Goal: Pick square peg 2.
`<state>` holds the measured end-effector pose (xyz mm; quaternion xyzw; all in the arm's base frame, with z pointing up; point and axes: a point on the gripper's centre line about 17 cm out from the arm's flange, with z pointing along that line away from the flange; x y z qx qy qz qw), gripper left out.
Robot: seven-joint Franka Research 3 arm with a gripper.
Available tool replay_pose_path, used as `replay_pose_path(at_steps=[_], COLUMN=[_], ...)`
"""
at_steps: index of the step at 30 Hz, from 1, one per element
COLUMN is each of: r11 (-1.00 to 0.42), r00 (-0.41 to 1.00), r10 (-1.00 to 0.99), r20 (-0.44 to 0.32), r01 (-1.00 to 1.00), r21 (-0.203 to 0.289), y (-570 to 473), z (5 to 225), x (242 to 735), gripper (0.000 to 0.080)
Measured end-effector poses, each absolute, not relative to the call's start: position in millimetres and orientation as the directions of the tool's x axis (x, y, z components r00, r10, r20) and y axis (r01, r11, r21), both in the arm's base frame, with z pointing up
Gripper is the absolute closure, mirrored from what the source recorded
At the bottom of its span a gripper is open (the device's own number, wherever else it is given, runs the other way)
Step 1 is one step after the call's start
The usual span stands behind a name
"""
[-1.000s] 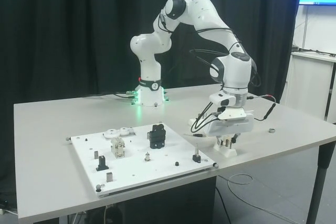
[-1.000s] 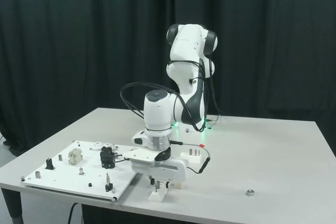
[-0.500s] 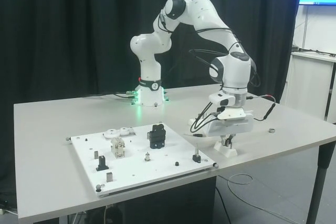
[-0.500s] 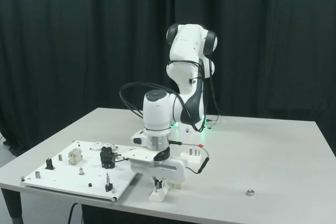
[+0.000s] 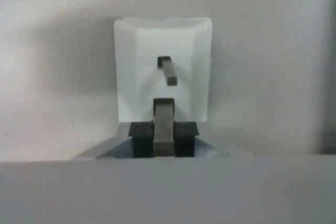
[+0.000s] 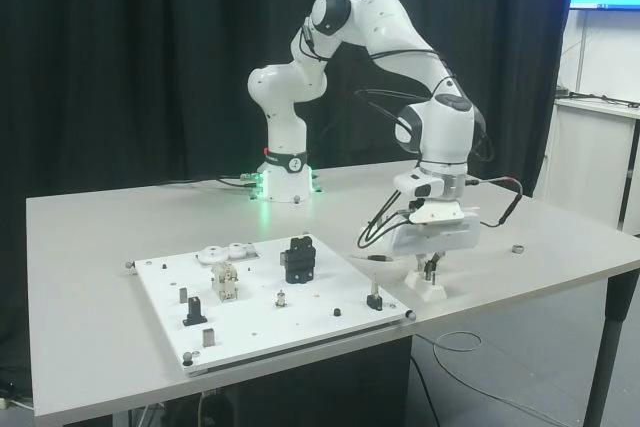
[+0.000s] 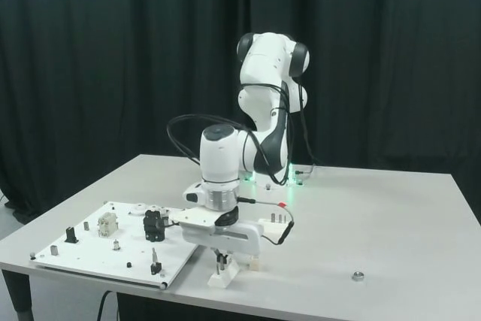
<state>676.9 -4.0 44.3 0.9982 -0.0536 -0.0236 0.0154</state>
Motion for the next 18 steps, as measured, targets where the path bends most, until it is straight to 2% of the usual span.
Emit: replay_pose_path(at_steps=[18], r11=[-0.996], r00=[0.994], r10=[-0.09], r20=[-0.069], r01=[-0.089], r21=[0.021], y=[2.5], z=[83.8], x=[670.1], gripper=[0.0726])
